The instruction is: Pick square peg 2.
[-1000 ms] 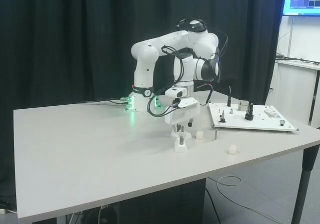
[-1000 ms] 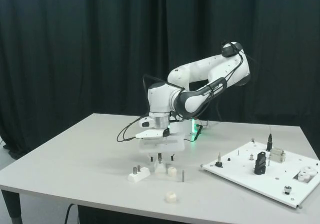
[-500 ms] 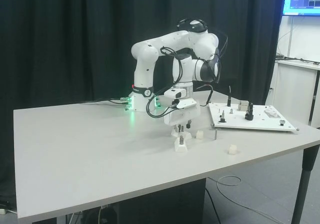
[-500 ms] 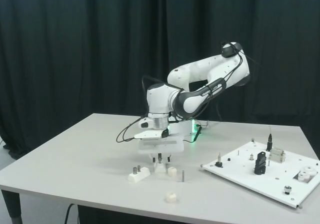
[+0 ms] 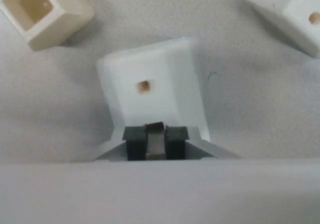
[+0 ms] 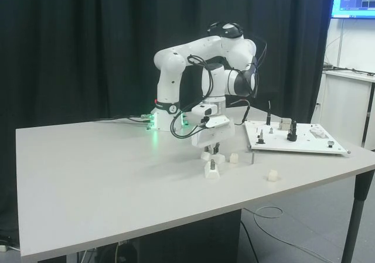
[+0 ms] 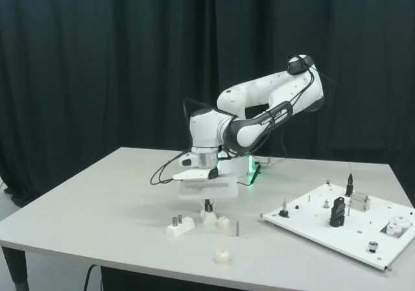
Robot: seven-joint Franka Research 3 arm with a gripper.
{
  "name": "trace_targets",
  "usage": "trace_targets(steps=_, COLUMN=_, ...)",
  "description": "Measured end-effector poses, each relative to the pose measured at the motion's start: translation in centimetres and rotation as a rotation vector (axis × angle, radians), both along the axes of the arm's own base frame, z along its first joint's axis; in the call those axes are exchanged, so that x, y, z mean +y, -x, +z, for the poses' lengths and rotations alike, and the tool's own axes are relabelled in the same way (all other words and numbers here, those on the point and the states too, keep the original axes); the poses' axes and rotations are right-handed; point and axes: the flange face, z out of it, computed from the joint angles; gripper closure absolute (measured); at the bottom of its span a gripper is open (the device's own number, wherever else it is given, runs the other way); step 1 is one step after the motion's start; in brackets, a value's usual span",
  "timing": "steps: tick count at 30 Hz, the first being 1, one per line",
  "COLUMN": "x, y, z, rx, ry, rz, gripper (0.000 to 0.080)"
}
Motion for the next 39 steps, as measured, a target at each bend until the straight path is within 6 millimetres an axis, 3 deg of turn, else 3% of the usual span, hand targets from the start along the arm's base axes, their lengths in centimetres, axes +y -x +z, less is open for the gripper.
trace_targets(steps=21, x=-0.3, y=-0.2, z=0.7, rx=-0.011, ry=-0.007, rz=-0.009, gripper=0.0726)
trace_targets(steps=39, x=0.3, y=-0.3, z=5.1, rx=0.001, ry=-0.024, rz=-0.011, gripper=0.0728)
